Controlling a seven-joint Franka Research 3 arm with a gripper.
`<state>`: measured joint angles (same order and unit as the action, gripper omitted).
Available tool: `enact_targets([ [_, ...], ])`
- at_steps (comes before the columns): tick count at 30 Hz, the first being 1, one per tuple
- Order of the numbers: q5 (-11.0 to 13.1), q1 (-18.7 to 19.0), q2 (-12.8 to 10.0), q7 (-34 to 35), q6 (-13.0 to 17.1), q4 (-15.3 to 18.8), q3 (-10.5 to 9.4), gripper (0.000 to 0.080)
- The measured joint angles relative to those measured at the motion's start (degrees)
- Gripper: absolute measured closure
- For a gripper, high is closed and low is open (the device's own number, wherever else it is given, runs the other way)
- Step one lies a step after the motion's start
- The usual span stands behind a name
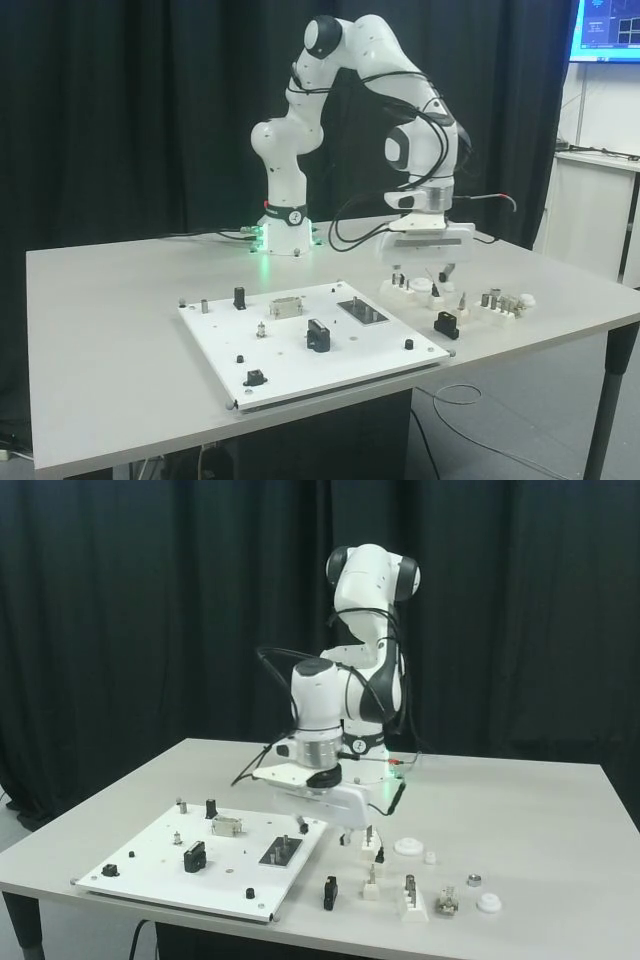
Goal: Pick USB.
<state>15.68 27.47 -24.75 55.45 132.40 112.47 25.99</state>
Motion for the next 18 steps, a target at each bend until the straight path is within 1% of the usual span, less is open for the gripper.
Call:
enact_targets([
  [5, 0.0, 1.4, 0.2, 1.1, 0.1, 0.4, -0.31, 0.0003],
  [12, 0.0, 3.6, 0.7, 4.8, 0.5, 1.6, -0.88, 0.0003],
  [18, 0.0, 5.7, 1.0, 7.0, 0.9, 2.8, -0.92, 0.0003],
])
